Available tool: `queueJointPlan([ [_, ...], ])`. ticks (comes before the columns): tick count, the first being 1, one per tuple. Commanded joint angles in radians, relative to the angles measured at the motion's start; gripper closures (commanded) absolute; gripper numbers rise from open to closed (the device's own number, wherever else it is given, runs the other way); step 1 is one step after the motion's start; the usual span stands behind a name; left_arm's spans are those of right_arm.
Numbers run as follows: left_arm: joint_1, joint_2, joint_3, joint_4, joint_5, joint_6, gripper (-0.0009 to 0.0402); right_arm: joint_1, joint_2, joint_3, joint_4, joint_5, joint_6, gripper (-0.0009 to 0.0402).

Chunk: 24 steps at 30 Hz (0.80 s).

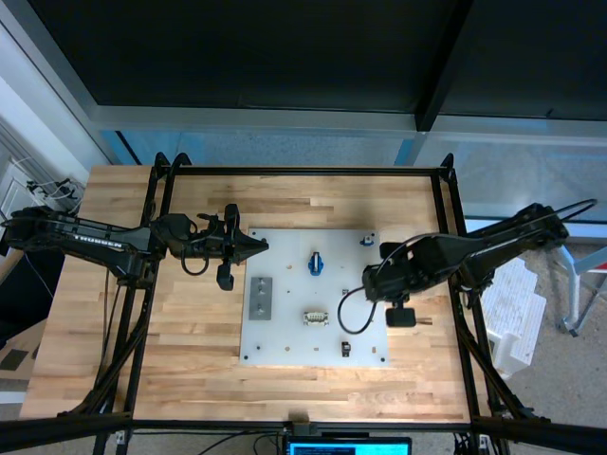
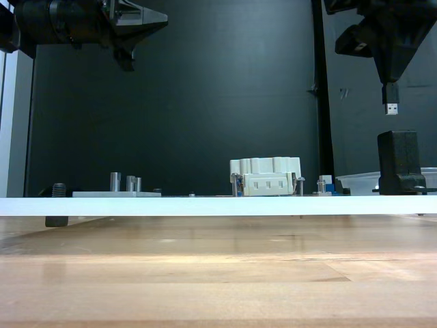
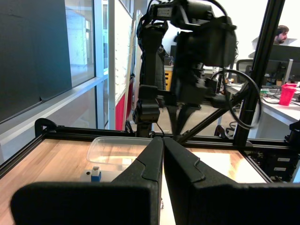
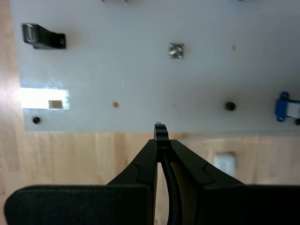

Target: Pick the USB connector and install on taskboard

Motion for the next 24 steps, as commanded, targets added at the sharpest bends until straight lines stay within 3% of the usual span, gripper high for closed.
queueJointPlan([
  [1, 0.000, 0.000, 0.000, 0.000, 0.000, 0.000, 0.0393, 0.029, 0.057, 0.039, 0.016, 0.000, 0.032, 0.0393],
  [24, 0.000, 0.000, 0.000, 0.000, 0.000, 0.000, 0.0393, 0.158, 0.369, 0.335, 0.012, 0.002, 0.217, 0.0393],
])
